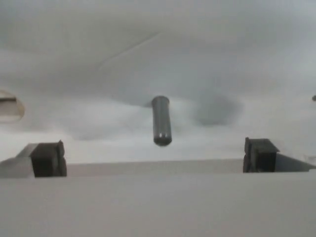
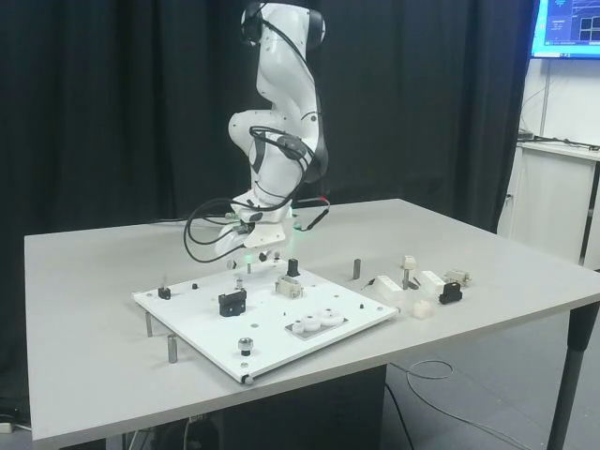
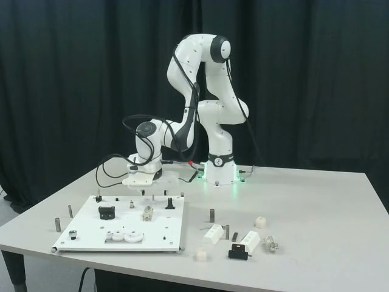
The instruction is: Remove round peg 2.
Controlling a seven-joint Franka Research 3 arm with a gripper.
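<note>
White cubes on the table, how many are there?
2. One cube lies on the table beside the board; the other sits near the front edge, by the board's corner. The arm could hide more.

White arm, black cables

My white arm is standing on a grey table, showing a green glow at its base. A white board is carrying black blocks, against black curtains.
</note>
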